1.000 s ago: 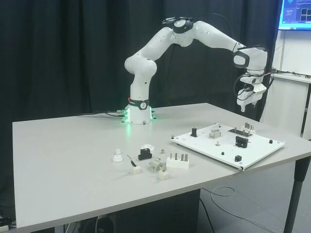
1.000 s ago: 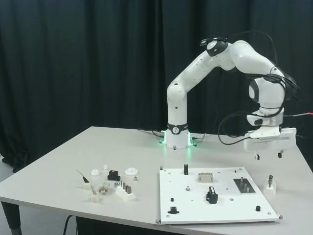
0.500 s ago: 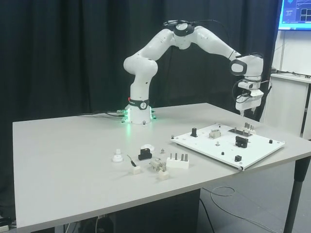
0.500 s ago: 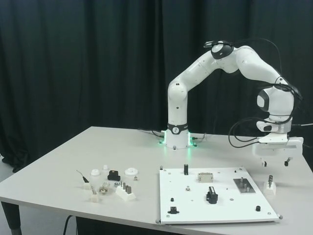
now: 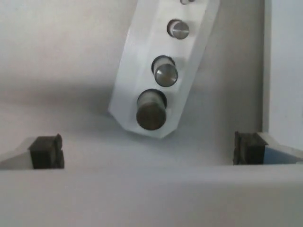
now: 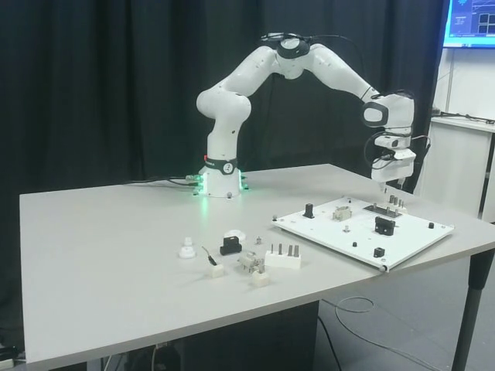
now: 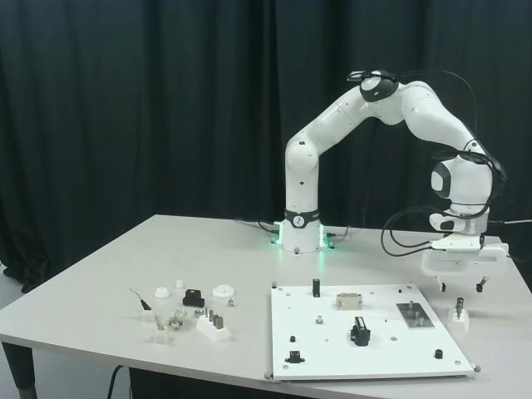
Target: Pick round peg 4.
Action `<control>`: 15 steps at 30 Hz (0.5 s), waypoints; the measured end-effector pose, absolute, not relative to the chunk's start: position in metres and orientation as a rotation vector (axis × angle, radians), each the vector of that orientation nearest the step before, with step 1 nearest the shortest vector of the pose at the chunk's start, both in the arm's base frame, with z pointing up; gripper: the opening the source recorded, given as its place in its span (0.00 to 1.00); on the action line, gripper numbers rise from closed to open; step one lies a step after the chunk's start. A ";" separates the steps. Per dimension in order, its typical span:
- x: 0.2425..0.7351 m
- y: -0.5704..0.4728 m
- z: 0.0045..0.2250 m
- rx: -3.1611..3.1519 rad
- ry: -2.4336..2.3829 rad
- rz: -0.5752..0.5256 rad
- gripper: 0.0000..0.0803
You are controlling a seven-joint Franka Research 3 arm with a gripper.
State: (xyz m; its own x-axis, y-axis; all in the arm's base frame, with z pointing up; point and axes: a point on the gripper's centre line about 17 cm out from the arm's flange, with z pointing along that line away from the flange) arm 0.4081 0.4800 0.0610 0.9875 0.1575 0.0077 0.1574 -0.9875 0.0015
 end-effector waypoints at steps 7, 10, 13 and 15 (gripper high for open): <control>0.405 0.484 0.051 3.136 0.256 0.012 1.00; 0.404 0.487 0.047 3.139 0.265 0.018 1.00; 0.402 0.490 0.043 3.142 0.272 0.024 1.00; 0.401 0.492 0.041 3.144 0.275 0.030 1.00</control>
State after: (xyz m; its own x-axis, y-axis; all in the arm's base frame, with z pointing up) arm 0.4013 0.4924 0.0408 0.9846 0.1738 0.0201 0.1740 -0.9847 -0.0126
